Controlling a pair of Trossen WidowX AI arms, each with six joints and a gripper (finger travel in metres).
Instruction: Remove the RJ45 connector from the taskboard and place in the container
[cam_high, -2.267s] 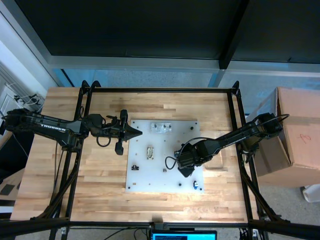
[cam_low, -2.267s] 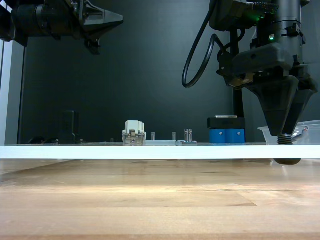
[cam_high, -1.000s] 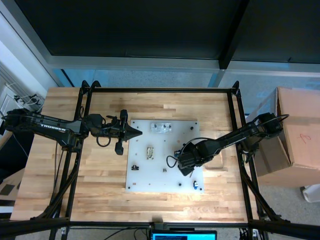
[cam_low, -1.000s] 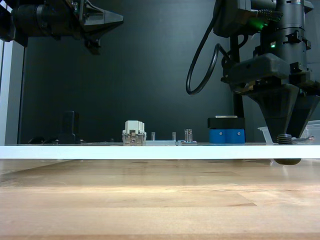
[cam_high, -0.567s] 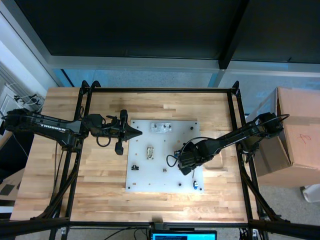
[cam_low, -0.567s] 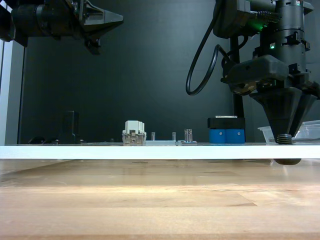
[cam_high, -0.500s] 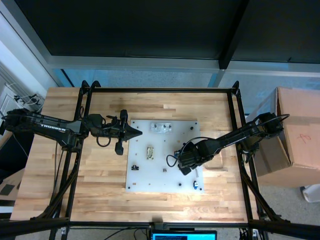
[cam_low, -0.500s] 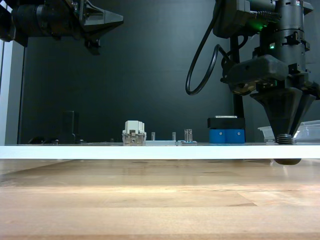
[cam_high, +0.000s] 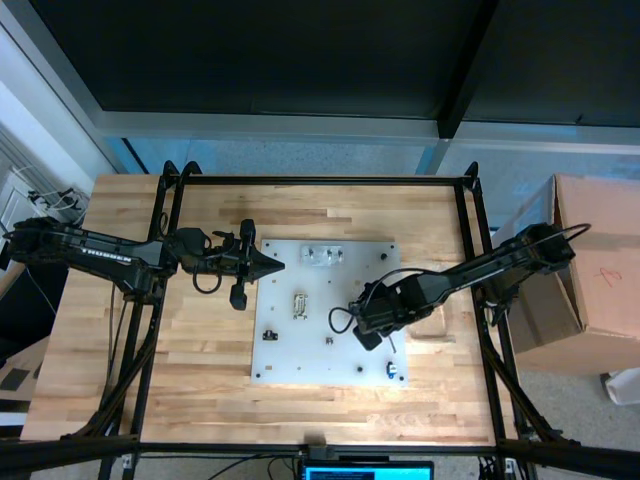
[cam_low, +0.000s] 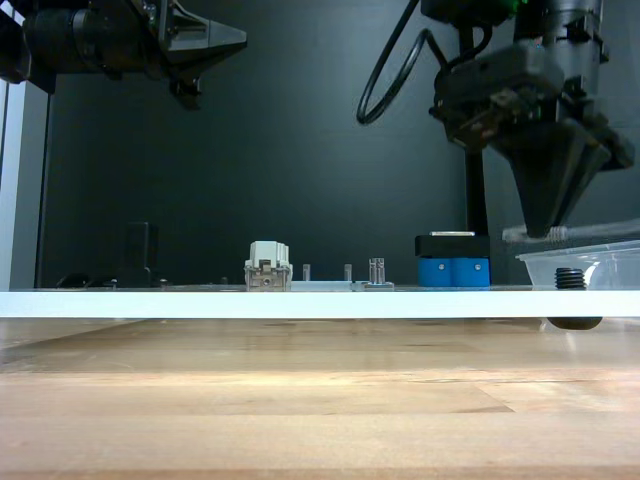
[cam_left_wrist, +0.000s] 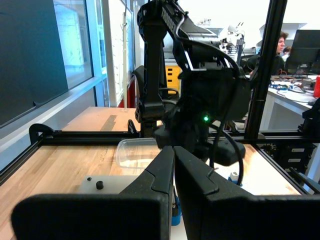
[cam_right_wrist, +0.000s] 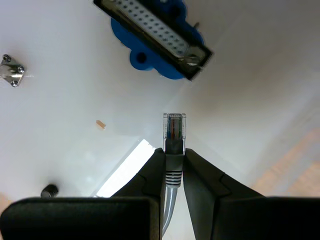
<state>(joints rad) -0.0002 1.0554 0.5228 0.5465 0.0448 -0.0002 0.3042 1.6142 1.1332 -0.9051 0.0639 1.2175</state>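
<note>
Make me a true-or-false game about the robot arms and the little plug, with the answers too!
1. The right gripper pinches the plug. True.
2. The plug sits in the white board. False: it is held in the air, clear of the board.
3. The left gripper is wide open. False: it is shut, empty, high over the board's left edge.
4. A clear tub stands by the board's right side. True.

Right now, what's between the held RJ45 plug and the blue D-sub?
Only bare white taskboard, per the right wrist view. Right gripper holds the RJ45 plug above the board; left gripper hangs shut, high over the board's left edge.
</note>
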